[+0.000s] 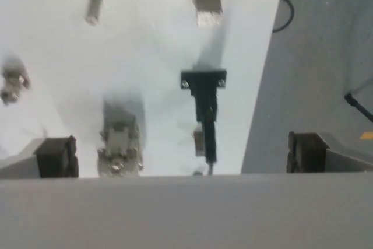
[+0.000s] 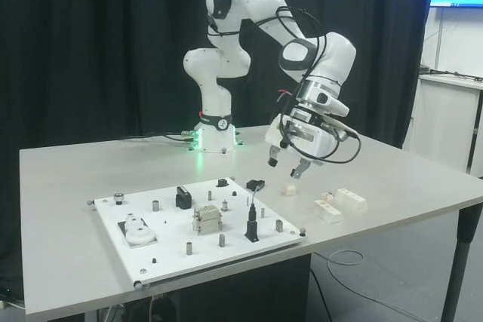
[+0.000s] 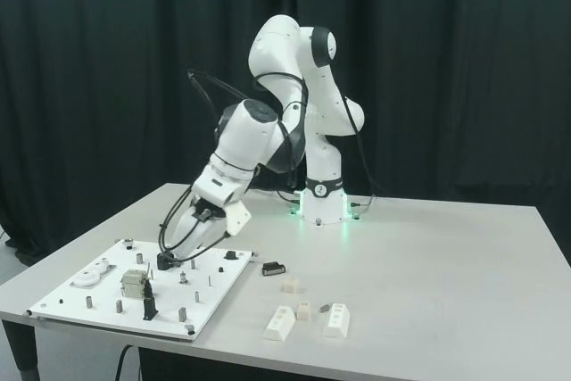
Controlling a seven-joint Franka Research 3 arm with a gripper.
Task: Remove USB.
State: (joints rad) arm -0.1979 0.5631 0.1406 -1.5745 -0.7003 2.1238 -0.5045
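USB plug, a small black stiff plastic piece (image 2: 251, 229) standing upright on the white flat board (image 2: 166, 258) in the lower middle of the first room view, looks light and hard, and I judge it sits tight in its socket, so the best hold is on the two flat sides of its upper body with a straight pull up. To the right and higher, the white two-finger gripper (image 2: 286, 164) hangs empty above the grey table (image 2: 60, 186) with its black pads (image 1: 57, 157) spread wide.

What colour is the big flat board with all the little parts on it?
White. The board shows best in the first room view.
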